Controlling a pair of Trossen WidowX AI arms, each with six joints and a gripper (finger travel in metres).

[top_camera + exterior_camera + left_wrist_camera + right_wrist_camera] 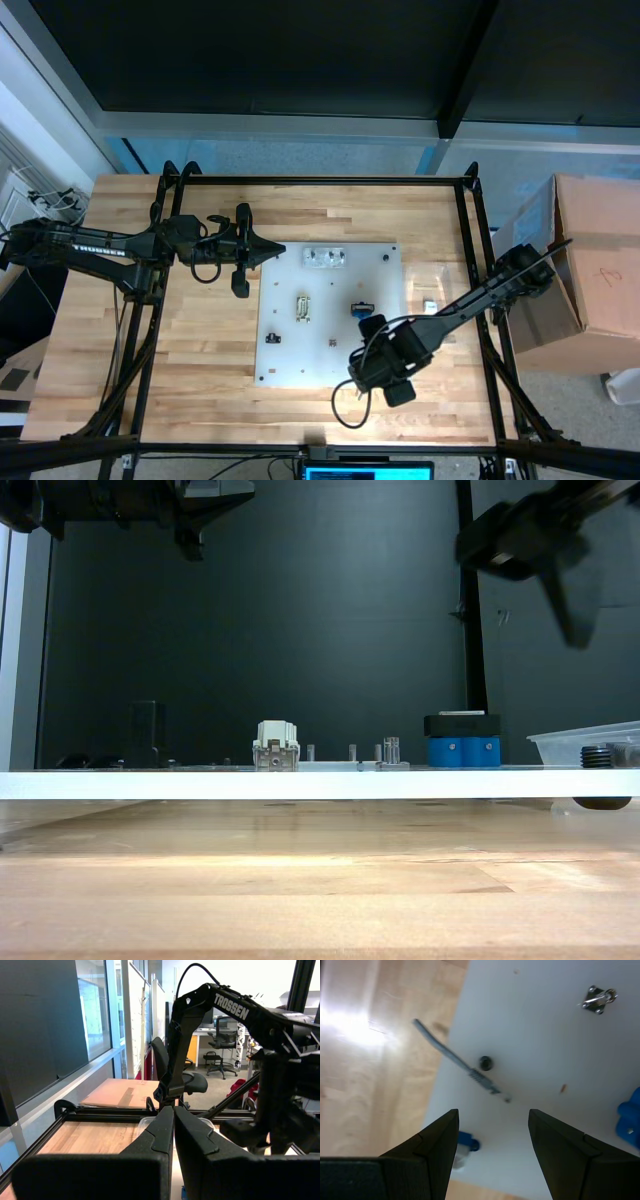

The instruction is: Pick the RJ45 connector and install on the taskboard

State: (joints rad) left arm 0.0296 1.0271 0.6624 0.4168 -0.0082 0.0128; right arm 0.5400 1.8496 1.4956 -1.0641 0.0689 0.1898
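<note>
Table [200,400]: one, made of light wood planks, nearest to us.
Board [300,365]: one, flat, white and smooth.
Right gripper [493,1115]: one, black, fingers wide apart and holding nothing, pointing down over the Board's near part.
RJ45 connector [482,1081]: one, on a thin grey cable [435,1042], lying free on the Board near its edge, below that gripper.
Left gripper [173,1115]: one, black, fingers pressed together and empty, held high and level by the Board's left edge.

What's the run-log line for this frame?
part: grey-cabled RJ45 connector lying free on white taskboard | right gripper: open, above connector | left gripper: shut, raised at board's left edge
</note>
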